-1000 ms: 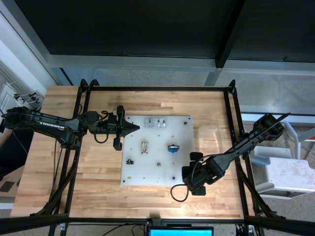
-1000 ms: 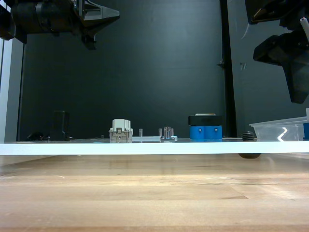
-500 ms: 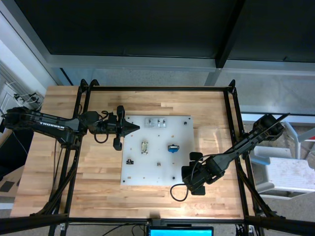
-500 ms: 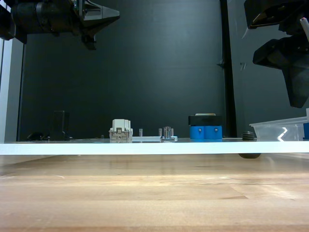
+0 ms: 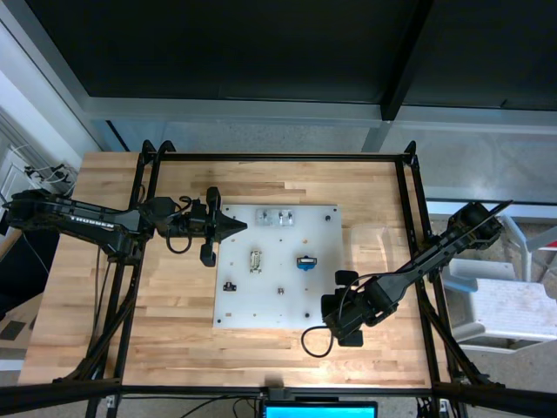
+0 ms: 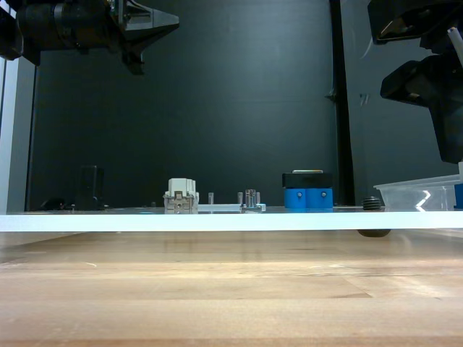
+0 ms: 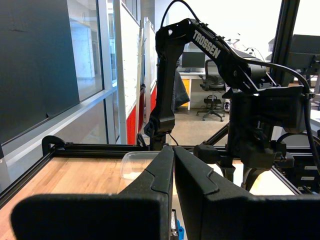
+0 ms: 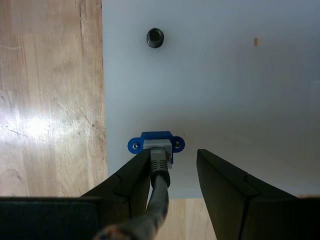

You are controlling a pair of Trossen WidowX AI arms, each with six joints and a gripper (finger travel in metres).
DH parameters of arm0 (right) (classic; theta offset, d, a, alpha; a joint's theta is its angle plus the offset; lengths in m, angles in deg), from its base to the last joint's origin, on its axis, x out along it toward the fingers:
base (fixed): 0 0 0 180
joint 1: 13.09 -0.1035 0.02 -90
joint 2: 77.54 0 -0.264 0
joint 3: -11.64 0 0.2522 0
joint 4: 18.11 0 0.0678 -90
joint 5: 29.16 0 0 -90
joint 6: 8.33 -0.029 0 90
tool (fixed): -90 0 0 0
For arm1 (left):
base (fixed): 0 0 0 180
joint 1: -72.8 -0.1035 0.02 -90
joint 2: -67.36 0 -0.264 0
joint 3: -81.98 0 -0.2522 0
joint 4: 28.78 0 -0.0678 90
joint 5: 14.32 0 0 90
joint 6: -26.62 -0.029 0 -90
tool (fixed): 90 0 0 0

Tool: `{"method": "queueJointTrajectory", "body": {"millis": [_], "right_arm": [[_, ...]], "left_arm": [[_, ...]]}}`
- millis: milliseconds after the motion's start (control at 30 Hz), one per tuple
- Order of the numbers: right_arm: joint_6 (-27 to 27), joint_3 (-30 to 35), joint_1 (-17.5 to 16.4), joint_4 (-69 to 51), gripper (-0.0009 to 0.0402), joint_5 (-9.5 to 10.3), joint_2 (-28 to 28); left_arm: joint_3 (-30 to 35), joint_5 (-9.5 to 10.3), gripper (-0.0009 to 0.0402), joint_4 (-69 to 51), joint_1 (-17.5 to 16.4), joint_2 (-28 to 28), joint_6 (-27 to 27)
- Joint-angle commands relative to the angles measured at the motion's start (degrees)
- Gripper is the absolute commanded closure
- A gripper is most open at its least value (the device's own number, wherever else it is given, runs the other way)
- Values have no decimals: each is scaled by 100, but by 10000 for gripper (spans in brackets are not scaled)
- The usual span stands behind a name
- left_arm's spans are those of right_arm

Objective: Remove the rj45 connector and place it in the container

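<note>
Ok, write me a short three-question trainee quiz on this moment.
1. True or false: the RJ45 connector is plugged into the blue socket on the white board, with the right claw open on either side of it.
2. Fill in: the left claw, raised over the board's left edge, is ____.
3. The clear container sits: A) on the board; B) on the table, right of the board; C) in the left claw.
Key: 1 true; 2 shut; 3 B.
</note>
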State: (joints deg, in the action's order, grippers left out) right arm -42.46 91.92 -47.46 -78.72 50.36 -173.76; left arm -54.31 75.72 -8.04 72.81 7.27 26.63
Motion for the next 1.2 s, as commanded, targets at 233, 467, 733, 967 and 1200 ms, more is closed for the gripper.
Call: {"method": "queueJointTrajectory", "body": {"millis": [233,467,733,967,1200], "right_arm": [[4,-7,0,7,311,-4,0],[2,-7,0,7,397,-4,0],[0,-7,-2,11,394,-4,0],[2,9,-4,9,394,-4,2],[2,48,-17,-2,393,0,28]], "left_arm": [[0,0,392,2,-2,-2,0],[0,0,392,2,-2,-2,0],[0,0,392,2,0,-2,0],[0,0,392,2,0,-2,0],[0,0,392,2,-2,-2,0]]}}
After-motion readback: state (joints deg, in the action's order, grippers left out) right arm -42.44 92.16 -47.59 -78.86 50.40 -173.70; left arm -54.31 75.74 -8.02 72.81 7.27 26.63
